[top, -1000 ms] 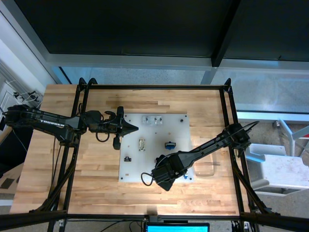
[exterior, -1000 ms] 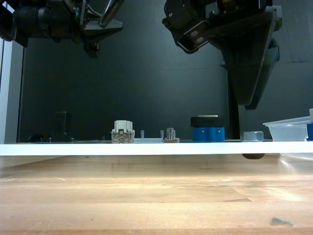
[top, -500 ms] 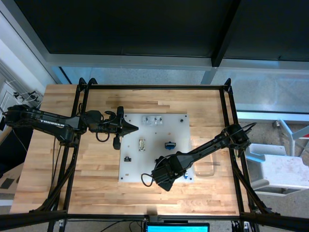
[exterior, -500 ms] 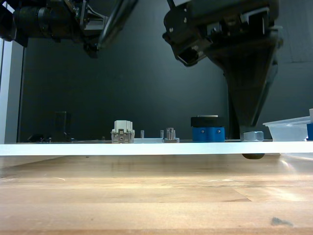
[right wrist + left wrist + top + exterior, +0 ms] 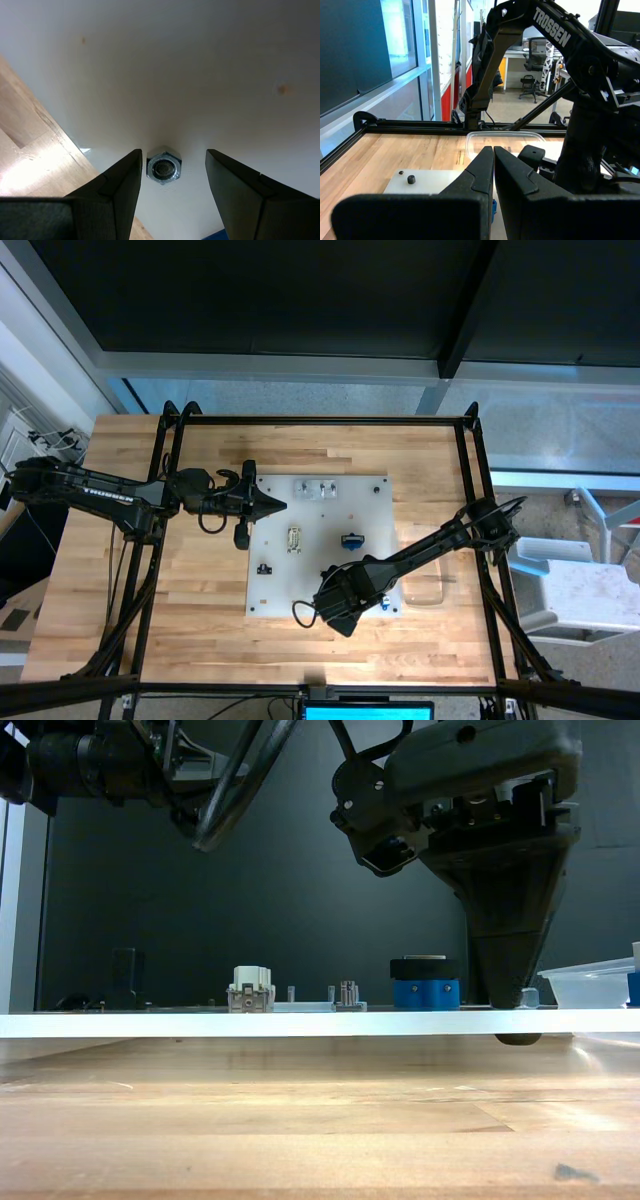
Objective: Unfasten the M12 fastener and place in the container
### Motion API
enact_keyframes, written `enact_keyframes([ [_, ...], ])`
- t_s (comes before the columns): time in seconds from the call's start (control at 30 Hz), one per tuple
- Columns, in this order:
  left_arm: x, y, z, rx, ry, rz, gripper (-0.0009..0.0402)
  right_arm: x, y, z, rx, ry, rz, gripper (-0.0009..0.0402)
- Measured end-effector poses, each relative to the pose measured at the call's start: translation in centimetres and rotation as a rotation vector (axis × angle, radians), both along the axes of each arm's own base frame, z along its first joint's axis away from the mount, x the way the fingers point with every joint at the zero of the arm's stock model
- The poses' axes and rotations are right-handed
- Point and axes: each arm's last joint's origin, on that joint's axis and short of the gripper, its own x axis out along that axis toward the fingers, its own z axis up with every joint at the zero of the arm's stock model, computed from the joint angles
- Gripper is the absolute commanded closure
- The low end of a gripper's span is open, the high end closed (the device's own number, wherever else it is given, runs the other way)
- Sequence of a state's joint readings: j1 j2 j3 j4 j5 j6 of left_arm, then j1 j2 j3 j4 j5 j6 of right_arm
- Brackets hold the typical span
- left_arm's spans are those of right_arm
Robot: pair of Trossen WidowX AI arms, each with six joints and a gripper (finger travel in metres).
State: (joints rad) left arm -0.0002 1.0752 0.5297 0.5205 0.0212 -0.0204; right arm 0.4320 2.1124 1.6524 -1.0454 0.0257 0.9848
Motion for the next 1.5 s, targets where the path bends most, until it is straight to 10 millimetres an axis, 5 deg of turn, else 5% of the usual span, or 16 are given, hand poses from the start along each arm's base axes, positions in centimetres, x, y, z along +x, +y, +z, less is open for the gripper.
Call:
enact_keyframes([
  [0.97,0.0,0.0,0.02,0.0,-0.001,0.0,0.0393,-0.04,0.07,0.28,0.026,-0.002,0.075,0.0391],
  [1.17,0.0,0.0,0.02,0.0,-0.001,0.0,0.0393,-0.03,0.06,0.36,0.015,-0.009,0.27,0.039],
  [1.5,0.0,0.0,0.02,0.0,-0.001,0.0,0.0393,-0.04,0.07,0.43,-0.036,-0.026,0.932,0.0389],
])
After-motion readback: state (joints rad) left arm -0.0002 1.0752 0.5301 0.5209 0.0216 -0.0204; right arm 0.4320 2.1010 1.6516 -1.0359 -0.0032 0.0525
